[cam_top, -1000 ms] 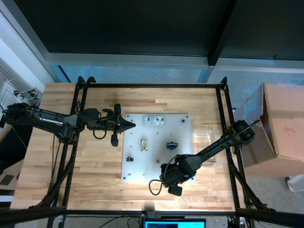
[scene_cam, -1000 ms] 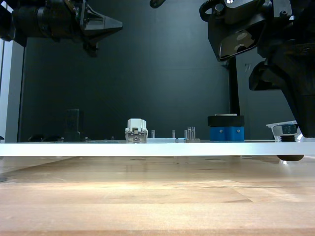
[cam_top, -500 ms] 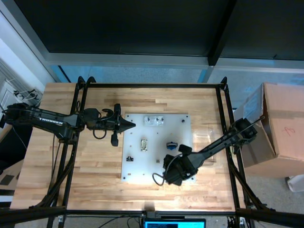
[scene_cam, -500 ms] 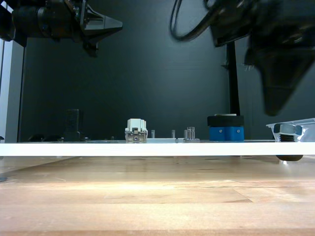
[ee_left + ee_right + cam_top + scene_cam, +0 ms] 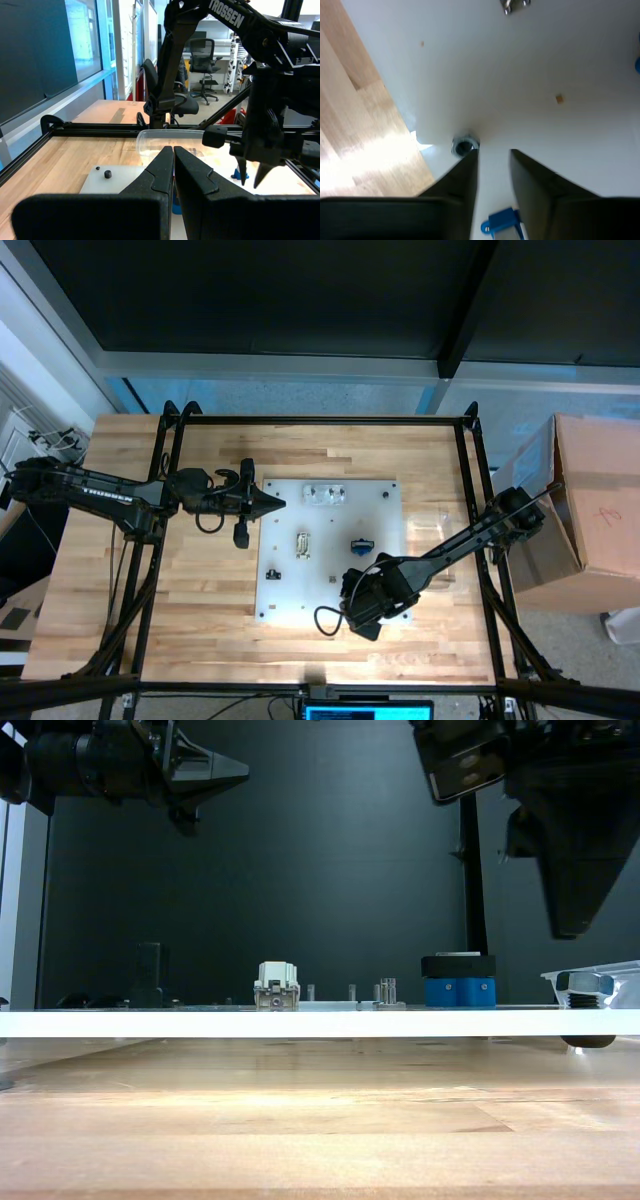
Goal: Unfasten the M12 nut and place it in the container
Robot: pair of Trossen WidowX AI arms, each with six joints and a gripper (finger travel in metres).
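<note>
My right jaws hung slightly parted, empty — nut [image 5: 585,985] just below on its stud [image 5: 584,1003]; left jaws pressed together, raised well apart.

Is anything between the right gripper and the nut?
Nothing visible. The nut sits on its stud at the board's near right edge. The right gripper, open, hangs above it, a little aside, with only air between. The left gripper, shut, hangs high over the board's far left edge.

Open air lies below the parted jaws of the right gripper [image 5: 570,930], down to the nut [image 5: 585,983] on its stud [image 5: 581,1003], and below the closed jaws of the left gripper [image 5: 243,766].
</note>
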